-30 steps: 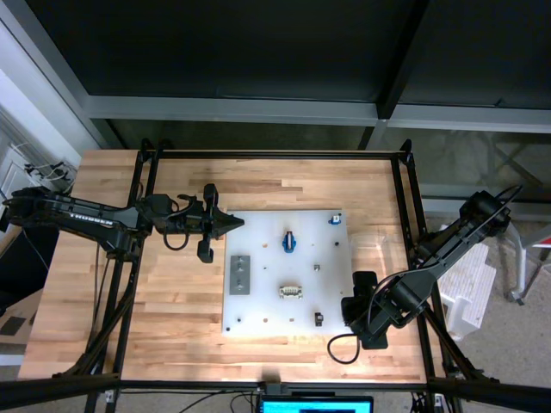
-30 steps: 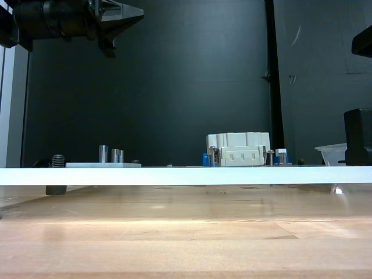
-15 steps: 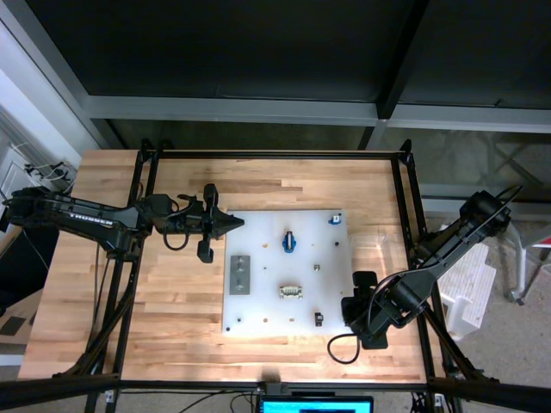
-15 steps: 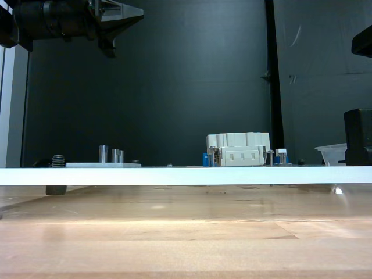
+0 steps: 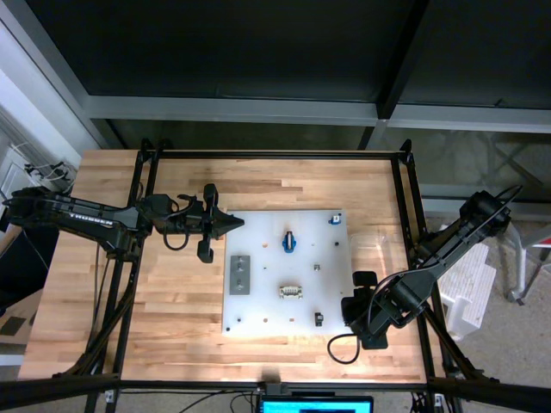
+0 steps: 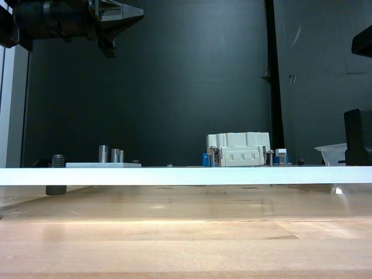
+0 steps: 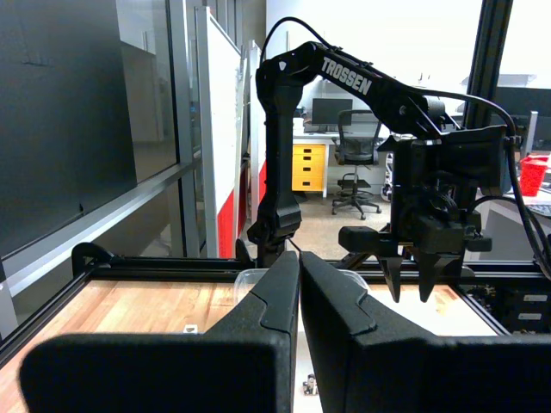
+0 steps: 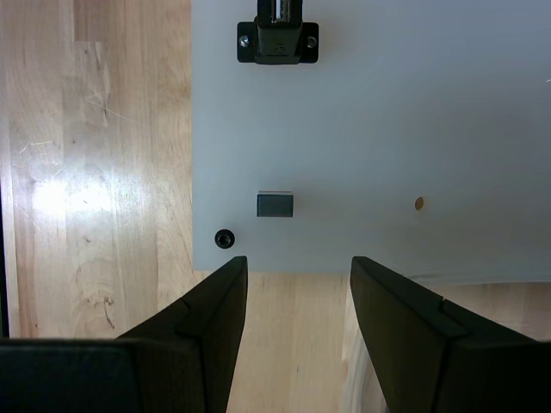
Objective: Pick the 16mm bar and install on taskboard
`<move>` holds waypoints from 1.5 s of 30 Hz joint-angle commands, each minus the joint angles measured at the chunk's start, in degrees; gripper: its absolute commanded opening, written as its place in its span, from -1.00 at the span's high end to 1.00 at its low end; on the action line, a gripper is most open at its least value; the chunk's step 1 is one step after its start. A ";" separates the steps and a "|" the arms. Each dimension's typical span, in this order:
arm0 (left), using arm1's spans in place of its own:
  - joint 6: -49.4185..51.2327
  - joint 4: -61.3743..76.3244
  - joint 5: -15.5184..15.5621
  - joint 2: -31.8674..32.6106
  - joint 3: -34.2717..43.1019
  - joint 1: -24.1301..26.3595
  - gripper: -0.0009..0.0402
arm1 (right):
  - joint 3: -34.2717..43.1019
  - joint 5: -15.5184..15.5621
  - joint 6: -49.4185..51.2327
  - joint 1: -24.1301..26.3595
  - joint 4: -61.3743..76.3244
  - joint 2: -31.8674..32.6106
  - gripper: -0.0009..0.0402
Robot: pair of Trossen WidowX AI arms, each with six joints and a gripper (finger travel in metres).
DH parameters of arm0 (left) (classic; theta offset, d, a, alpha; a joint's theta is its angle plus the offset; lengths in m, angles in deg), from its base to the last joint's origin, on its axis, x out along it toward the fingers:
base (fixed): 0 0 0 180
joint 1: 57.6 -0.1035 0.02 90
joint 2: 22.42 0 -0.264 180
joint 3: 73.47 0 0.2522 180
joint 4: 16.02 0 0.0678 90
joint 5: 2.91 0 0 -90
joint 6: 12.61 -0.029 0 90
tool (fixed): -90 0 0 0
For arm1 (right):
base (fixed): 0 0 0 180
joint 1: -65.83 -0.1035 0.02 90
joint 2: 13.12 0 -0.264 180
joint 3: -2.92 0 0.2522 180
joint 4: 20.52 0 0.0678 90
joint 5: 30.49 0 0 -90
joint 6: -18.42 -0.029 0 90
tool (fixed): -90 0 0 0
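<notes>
Three short metal bars stand upright in a grey block at the left of the white taskboard. I cannot tell which of them is the 16mm bar. Neither gripper holds a bar. My left gripper hangs high over the board's far left corner, pointing right; its fingers are pressed together on nothing. My right gripper is open and points down over the board's near right edge. Between its fingers I see only the board and bare wood. From the left wrist view the right gripper hangs with fingers down.
On the board are a blue part, a beige connector, a black socket, a small grey block and a black corner screw. A clear plastic bin sits at the right. Black frame rails border the table.
</notes>
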 commanded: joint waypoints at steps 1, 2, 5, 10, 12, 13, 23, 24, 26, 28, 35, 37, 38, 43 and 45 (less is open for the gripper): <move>0.00 0.00 0.00 0.02 0.00 0.00 0.96 | 0.02 0.00 -0.02 -0.02 -0.02 0.02 0.15; 0.00 0.00 -0.02 0.02 0.00 -0.02 0.96 | 0.02 0.00 -0.02 -0.02 -0.02 0.02 0.15; 0.00 0.00 0.00 0.02 0.00 -0.02 0.96 | 0.02 -0.02 -0.02 -0.02 -0.02 0.02 0.15; 0.00 0.00 0.00 0.02 0.00 -0.02 0.96 | 0.02 -0.17 -0.20 0.00 -0.20 0.00 0.18; 0.00 0.00 0.00 0.02 0.00 -0.02 0.96 | 0.02 -0.22 -0.04 0.07 -0.61 -0.55 0.26; 0.00 0.00 0.00 0.02 0.00 -0.02 0.96 | 0.02 -0.22 0.22 0.35 -0.87 -1.05 0.32; 0.00 0.00 0.00 0.02 0.00 -0.02 0.96 | -0.17 -1.44 8.66 5.97 -2.25 -7.17 0.91; 0.00 -0.02 0.00 0.02 0.00 0.00 0.96 | -0.22 -2.27 9.46 6.91 -2.43 -8.00 0.92; 0.00 0.00 -0.02 0.02 0.00 0.00 0.96 | -0.46 -3.17 11.80 8.92 -2.99 -9.75 0.97; 0.00 0.02 0.00 0.02 0.00 -0.02 0.96 | -0.76 -5.55 13.75 11.04 -3.63 -11.63 0.95; 0.00 0.02 -0.02 0.02 0.00 0.00 0.96 | -1.70 -7.06 27.39 21.66 -14.64 -18.05 0.96; 0.00 -0.02 -0.02 0.02 0.00 -0.02 0.96 | -2.51 -3.58 30.53 25.35 -18.88 -19.96 0.96; 0.00 -0.02 -0.02 0.02 0.00 0.00 0.96 | -3.13 -1.46 31.89 27.28 -21.05 -20.81 0.96; 0.00 0.02 -0.02 0.02 0.00 0.00 0.96 | -5.42 0.44 38.38 33.29 -28.20 -24.11 0.96; 0.00 -0.02 -0.02 0.02 0.00 0.00 0.96 | -6.29 1.70 40.37 34.47 -32.11 -25.33 0.96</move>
